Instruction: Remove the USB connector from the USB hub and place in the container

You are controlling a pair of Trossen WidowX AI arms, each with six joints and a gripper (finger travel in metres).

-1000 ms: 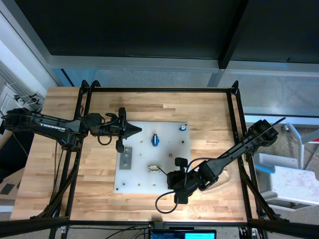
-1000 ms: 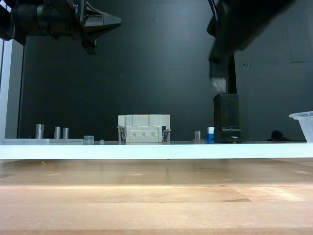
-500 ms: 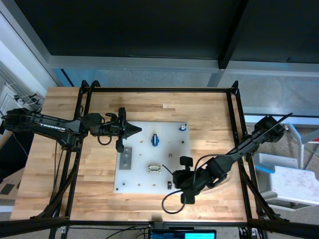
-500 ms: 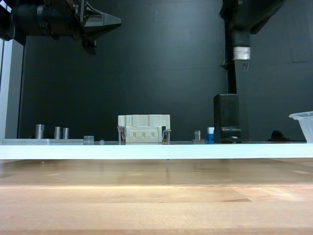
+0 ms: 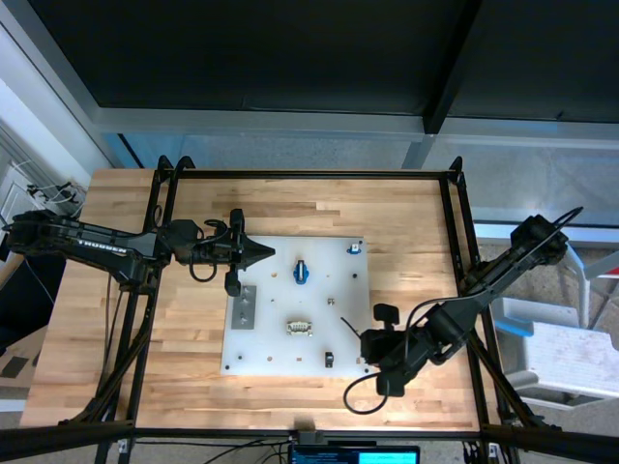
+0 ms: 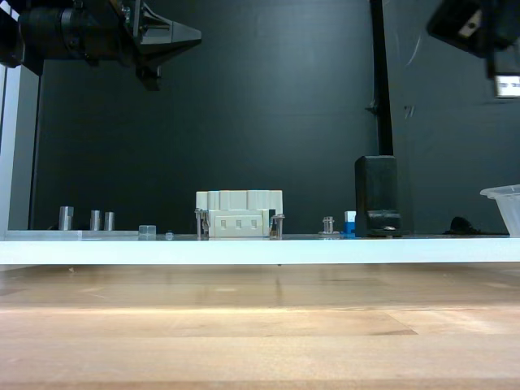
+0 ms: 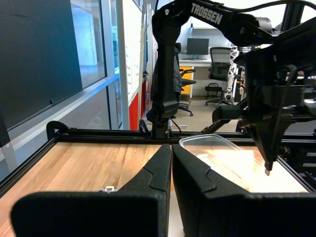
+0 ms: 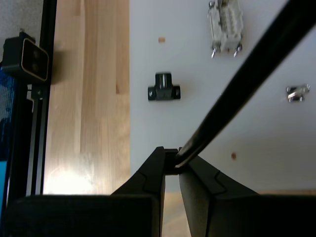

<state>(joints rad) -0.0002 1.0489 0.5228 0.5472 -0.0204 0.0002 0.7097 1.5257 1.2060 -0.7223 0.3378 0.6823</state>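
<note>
We have swung our right gripper (image 5: 371, 350) rightward off the USB hub (image 5: 330, 360), clenched on the USB connector (image 8: 224, 103). Our left gripper (image 5: 263, 251) hangs shut, left of centre.

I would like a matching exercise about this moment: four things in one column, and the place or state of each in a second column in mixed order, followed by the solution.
Things:
1. USB connector
2. USB hub
3. container
4. left end effector

Places or states:
A. shut, raised over the far left corner of the white board
B. fixed on the white board, nothing plugged in
C. gripped by the right end effector, lifted off the board
D. clear, standing to the right of the board

Pairs: 1-C, 2-B, 3-D, 4-A
</note>
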